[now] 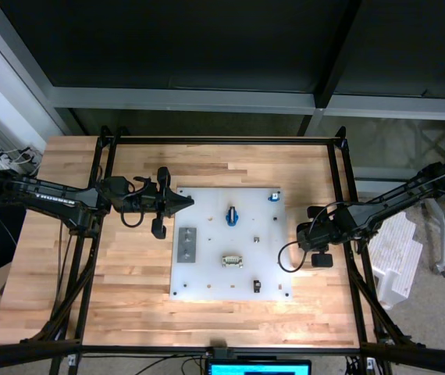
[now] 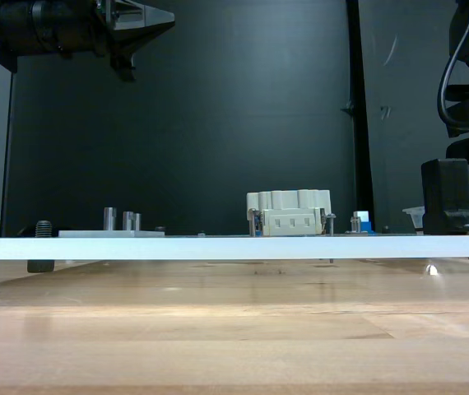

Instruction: Pick the 16mm bar and install on taskboard

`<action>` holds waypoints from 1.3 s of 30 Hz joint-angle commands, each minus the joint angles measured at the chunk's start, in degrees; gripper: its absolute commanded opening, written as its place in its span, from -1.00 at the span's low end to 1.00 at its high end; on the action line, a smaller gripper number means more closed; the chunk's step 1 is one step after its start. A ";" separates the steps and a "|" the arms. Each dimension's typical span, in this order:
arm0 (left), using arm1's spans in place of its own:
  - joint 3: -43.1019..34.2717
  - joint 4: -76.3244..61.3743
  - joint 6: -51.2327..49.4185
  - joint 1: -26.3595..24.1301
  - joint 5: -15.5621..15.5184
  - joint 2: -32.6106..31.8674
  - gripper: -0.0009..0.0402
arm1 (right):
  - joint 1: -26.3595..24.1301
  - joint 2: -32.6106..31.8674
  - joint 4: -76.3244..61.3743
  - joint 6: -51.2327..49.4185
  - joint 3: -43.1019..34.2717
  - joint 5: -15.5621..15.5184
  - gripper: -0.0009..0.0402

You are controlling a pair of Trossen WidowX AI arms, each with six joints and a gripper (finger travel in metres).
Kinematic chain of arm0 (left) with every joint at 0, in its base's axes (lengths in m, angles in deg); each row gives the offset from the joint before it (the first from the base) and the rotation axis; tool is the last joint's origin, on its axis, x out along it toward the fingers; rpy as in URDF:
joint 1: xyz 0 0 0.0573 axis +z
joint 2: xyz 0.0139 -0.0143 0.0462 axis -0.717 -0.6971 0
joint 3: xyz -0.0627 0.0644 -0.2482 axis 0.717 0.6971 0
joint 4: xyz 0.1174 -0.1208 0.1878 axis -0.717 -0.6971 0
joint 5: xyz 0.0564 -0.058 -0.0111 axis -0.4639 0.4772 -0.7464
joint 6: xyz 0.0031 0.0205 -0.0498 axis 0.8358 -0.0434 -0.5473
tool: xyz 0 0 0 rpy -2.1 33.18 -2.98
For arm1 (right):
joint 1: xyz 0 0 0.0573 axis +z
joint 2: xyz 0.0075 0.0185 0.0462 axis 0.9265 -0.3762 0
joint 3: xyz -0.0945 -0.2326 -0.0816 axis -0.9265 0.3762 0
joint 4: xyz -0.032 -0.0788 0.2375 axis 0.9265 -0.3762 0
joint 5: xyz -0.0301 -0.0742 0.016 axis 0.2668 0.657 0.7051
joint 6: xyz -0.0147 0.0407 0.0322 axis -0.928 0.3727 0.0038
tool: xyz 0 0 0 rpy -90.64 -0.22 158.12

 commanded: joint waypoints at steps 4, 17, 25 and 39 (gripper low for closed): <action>-0.02 0.02 0.00 0.02 0.02 0.00 -0.96 | 0.02 0.04 0.00 0.00 -0.02 -0.04 -0.75; -0.02 0.02 0.00 0.02 0.00 0.00 -0.96 | -0.02 0.07 -0.87 -0.17 -1.36 -0.09 -0.94; -0.02 0.02 0.00 0.02 0.00 0.00 -0.96 | -0.02 0.07 -7.65 -0.61 -7.23 -0.07 -0.94; -0.02 0.02 0.00 0.00 0.02 0.00 -0.96 | 0.07 0.04 -18.45 -5.53 -17.29 1.20 -0.94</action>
